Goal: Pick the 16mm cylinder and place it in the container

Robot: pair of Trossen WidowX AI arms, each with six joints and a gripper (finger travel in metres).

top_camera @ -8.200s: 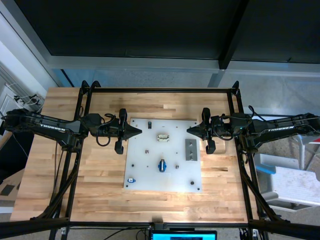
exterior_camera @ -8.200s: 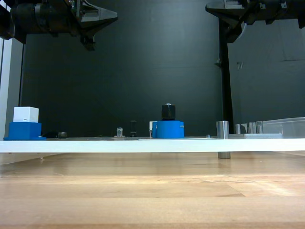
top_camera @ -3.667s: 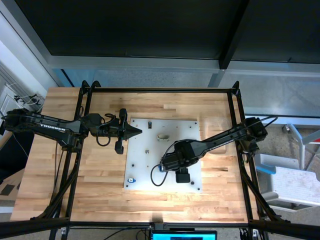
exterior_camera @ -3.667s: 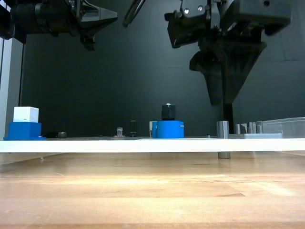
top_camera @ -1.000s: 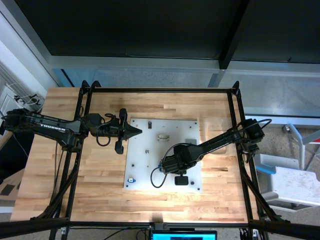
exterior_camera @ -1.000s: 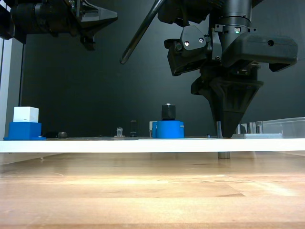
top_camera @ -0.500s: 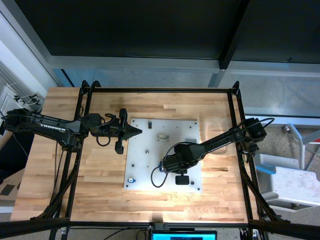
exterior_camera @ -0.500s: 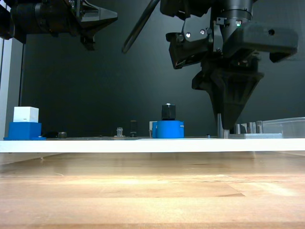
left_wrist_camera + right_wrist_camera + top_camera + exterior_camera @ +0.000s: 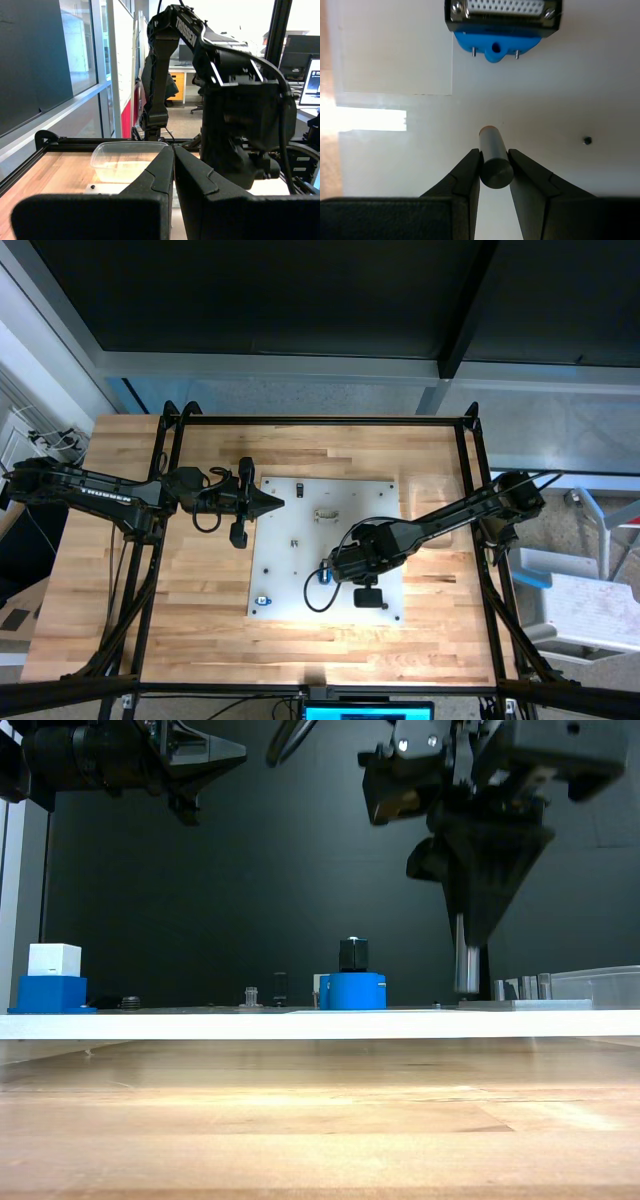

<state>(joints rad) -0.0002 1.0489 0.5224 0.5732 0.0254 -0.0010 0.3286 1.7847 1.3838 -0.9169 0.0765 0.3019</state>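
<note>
While white TROSSEN lettering is showing along the right arm (image 9: pixel 186 26) in the left wrist view, the right gripper (image 9: pixel 494 159) is pinching the 16mm cylinder (image 9: pixel 495 165) between its two dark fingers, which are closed snugly on the smooth silvery-grey peg. In the low view the cylinder is hanging upright just above the flat white task board (image 9: pixel 200 1021), near a black knob (image 9: pixel 352 953). The clear, round-cornered plastic container (image 9: pixel 127 160) is sitting well apart on the wooden table (image 9: pixel 200 620). The left gripper (image 9: pixel 173 150) is hovering high over the board's left edge, fingers pressed together and holding nothing.
</note>
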